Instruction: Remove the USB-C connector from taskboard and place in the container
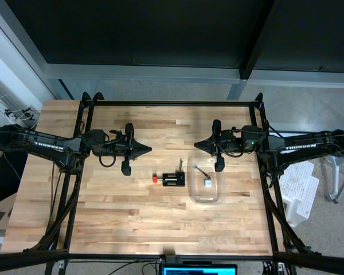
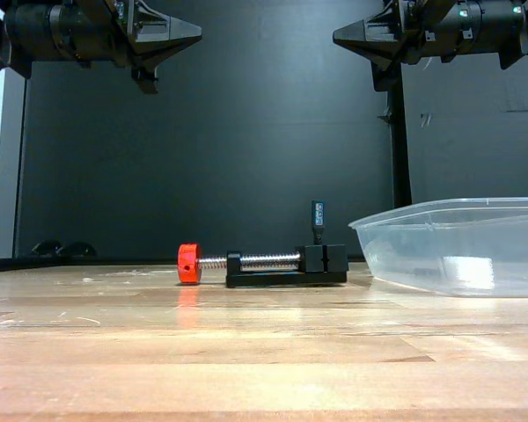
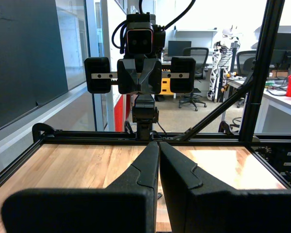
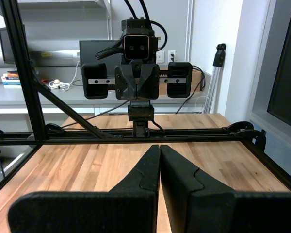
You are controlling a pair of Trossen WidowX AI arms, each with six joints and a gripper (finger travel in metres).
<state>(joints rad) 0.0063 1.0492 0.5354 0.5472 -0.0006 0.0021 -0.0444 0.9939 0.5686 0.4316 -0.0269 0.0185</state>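
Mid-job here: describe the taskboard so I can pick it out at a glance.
On the wooden table, look mid-table, below the gap between the left gripper and the right gripper, which hang high with jaws shut. Just left of the clear container lies the taskboard. It is the only small black block, with a red-orange knob at its left end.

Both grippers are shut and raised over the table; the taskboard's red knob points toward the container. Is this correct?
No. In the high view the red knob of the taskboard points away from the container. The left gripper and right gripper are shut, raised over the table.
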